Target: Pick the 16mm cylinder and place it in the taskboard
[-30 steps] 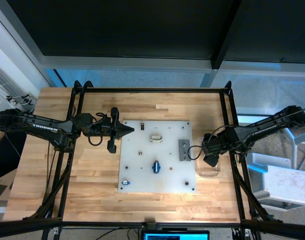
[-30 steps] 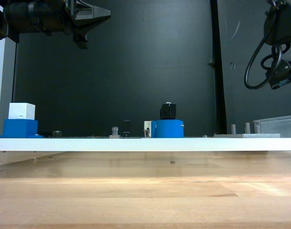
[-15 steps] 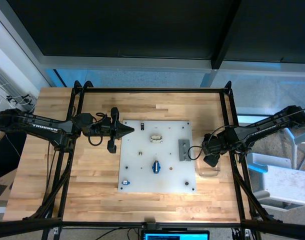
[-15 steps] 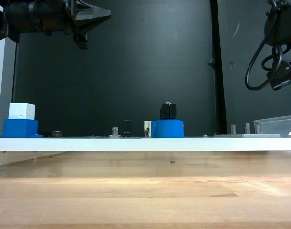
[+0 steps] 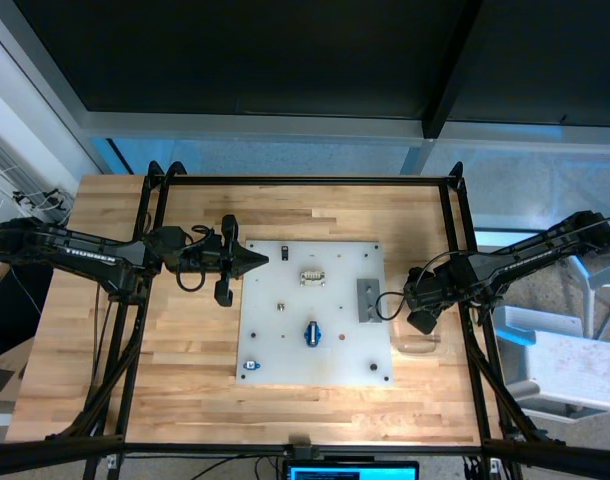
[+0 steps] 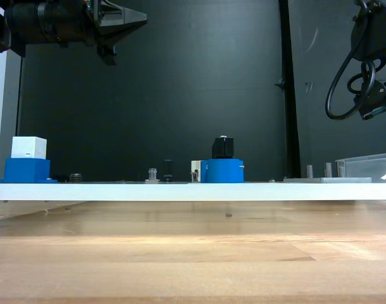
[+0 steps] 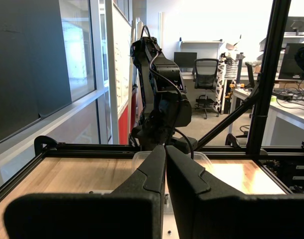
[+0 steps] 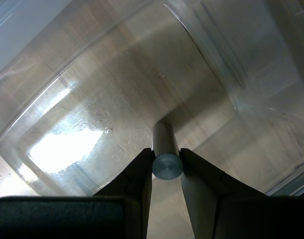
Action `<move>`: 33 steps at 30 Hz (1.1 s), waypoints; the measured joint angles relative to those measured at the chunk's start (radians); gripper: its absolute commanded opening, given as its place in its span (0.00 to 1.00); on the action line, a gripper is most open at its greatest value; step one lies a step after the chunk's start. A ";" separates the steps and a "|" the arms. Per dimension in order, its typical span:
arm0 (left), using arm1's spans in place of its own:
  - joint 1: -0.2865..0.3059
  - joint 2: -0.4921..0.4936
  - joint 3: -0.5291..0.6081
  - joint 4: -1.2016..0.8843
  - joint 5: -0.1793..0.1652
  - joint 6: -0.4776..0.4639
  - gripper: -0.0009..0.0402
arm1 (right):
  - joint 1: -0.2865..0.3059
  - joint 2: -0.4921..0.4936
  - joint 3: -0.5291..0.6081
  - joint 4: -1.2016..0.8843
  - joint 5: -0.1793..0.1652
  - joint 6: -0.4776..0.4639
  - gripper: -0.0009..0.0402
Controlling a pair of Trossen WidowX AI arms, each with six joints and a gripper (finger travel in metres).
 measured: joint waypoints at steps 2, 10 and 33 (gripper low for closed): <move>0.000 0.000 0.000 0.000 0.000 0.000 0.02 | 0.000 0.000 0.000 0.000 0.000 0.000 0.03; 0.000 0.000 0.000 0.000 0.000 0.000 0.02 | 0.001 -0.001 0.014 -0.007 -0.003 -0.001 0.02; 0.000 0.000 0.000 0.000 0.000 0.000 0.02 | 0.005 0.003 0.307 -0.282 0.000 -0.279 0.02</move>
